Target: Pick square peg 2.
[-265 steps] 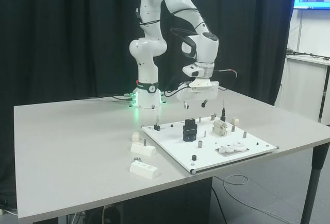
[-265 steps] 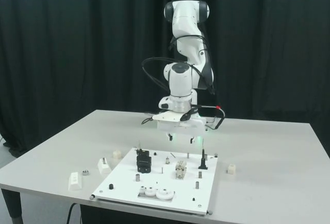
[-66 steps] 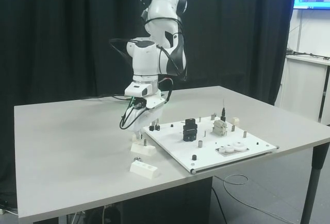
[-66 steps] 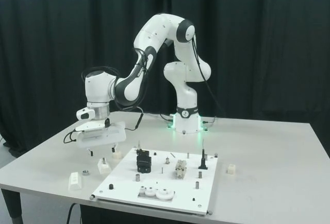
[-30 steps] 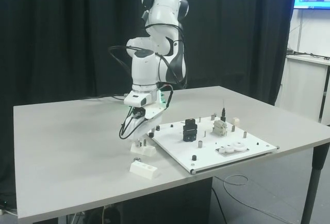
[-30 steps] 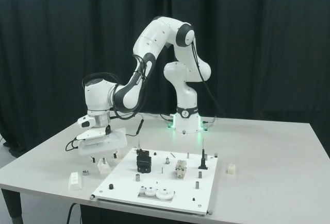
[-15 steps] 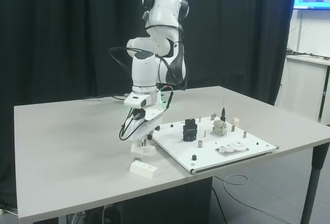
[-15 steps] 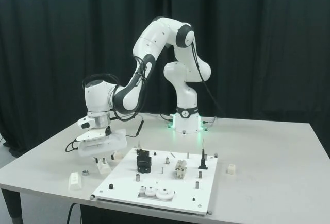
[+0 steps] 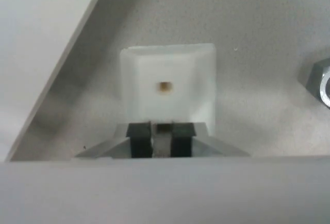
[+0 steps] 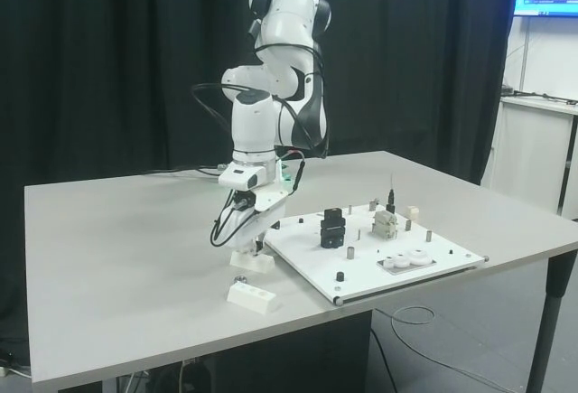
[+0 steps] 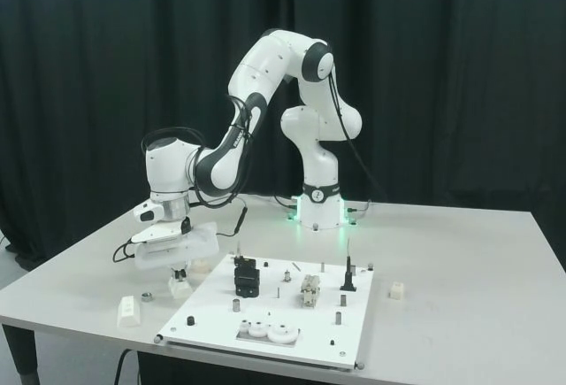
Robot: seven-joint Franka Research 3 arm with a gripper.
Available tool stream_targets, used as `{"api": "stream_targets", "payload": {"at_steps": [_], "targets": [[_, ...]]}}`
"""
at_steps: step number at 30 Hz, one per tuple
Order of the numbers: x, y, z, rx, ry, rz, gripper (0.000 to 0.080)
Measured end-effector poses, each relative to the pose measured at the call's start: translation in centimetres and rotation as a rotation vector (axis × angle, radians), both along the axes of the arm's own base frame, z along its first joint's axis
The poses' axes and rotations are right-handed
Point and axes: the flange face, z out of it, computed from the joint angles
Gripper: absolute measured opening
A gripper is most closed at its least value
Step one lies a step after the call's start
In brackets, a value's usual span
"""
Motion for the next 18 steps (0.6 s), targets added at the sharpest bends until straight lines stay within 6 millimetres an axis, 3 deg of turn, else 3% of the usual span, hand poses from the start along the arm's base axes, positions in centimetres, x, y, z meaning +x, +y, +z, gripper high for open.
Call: {"api": "stream_targets", "payload": {"at_steps": [2, 3, 18], "targets": [[0.01, 0.0, 0.0, 0.0, 0.0, -0.001, 0.0218], [0.01, 0.0, 0.0, 0.0, 0.0, -0.001, 0.0072], [0.24, -0.03, 0.25, 0.001, -0.002, -0.017, 0.0074]]}}
